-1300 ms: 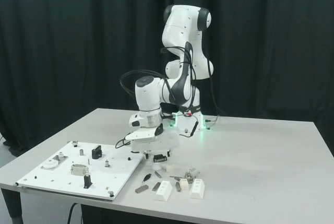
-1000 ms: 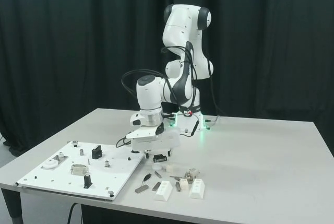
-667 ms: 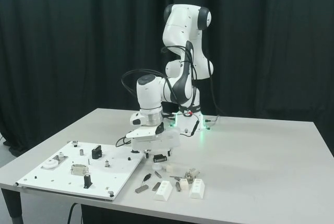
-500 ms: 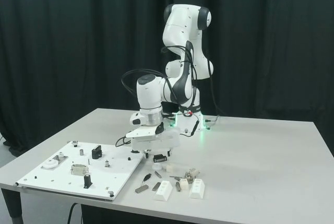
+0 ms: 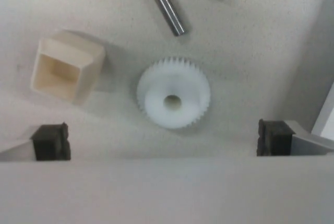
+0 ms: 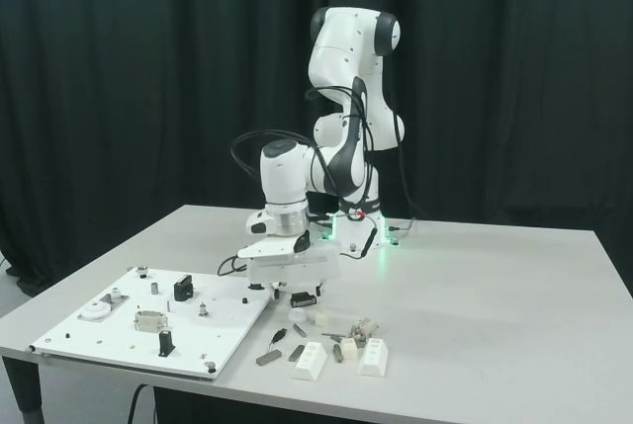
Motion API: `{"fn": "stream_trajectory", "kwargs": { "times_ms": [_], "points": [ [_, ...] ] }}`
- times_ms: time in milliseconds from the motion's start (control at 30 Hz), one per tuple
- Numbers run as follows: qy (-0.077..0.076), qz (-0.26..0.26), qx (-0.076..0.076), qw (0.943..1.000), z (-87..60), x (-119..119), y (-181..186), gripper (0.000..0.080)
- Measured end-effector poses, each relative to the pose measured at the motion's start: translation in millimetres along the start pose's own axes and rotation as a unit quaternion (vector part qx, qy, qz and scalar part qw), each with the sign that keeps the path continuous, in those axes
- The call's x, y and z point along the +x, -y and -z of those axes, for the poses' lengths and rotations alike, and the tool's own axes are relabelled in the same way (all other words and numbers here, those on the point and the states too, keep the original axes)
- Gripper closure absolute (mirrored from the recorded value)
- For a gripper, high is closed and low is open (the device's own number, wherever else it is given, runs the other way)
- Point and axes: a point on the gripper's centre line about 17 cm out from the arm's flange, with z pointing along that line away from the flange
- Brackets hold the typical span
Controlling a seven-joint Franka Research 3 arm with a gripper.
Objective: Remove large gear.
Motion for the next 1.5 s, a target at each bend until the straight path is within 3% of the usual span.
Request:
{"fn": "stream_trajectory", "kwargs": {
  "times_ms": [800, 1033, 1233, 1500],
  "points": [
    [-0.012, -0.007, -0.006, 0.9999, 4.1, 4, -6, 0.0003],
    [-0.022, -0.010, -0.012, 0.9996, 7.0, 8, -13, 0.0003],
    [-0.039, -0.012, -0.025, 0.9988, 12.8, 16, -25, 0.0003],
    [-0.061, -0.006, -0.060, 0.9963, 28.2, 24, -59, 0.0003]
  ]
}}
